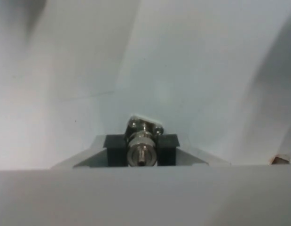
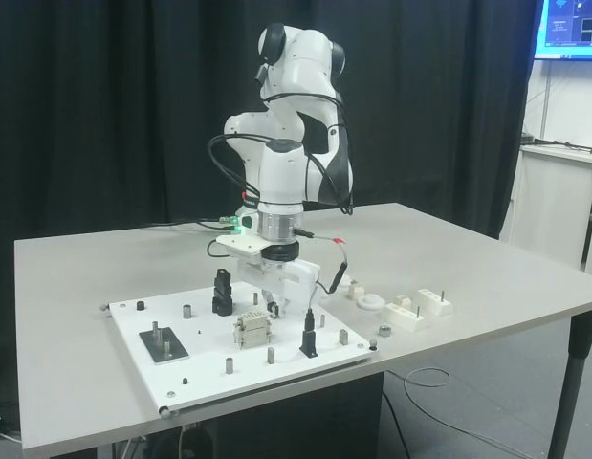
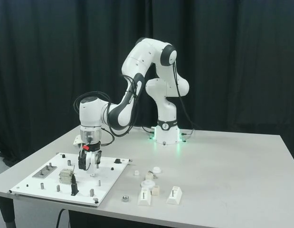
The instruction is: Pick BNC.
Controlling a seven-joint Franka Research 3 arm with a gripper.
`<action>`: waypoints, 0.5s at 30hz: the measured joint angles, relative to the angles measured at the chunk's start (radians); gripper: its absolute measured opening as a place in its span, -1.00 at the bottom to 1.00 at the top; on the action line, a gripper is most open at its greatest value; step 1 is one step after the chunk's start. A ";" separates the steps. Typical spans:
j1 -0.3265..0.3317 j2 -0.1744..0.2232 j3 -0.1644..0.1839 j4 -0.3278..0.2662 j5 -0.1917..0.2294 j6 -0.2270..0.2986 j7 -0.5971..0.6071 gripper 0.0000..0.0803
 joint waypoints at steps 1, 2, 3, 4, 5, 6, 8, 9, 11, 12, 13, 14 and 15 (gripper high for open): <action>0.000 0.000 0.000 0.000 0.000 0.000 -0.001 -0.67; 0.000 -0.001 0.000 0.000 0.000 -0.001 -0.002 -0.67; 0.000 -0.001 0.000 0.000 0.000 -0.002 -0.002 -0.67; 0.000 -0.002 -0.001 0.000 -0.001 -0.002 -0.003 -0.67; 0.000 -0.003 -0.001 0.000 -0.001 -0.004 -0.004 -0.67; 0.000 -0.005 -0.001 0.000 -0.002 -0.005 -0.004 -0.67; 0.000 -0.009 -0.003 0.000 -0.004 -0.010 -0.005 -0.67; 0.000 -0.012 -0.003 0.000 -0.006 -0.013 -0.005 -0.67; 0.000 -0.019 -0.006 0.000 -0.011 -0.018 -0.005 -0.67; 0.000 -0.022 -0.007 0.000 -0.014 -0.020 -0.005 -0.67; 0.000 -0.025 -0.008 0.000 -0.016 -0.022 -0.005 -0.67; 0.000 -0.030 -0.009 0.000 -0.019 -0.026 -0.005 -0.68; 0.000 -0.033 -0.010 0.000 -0.020 -0.029 -0.005 -0.68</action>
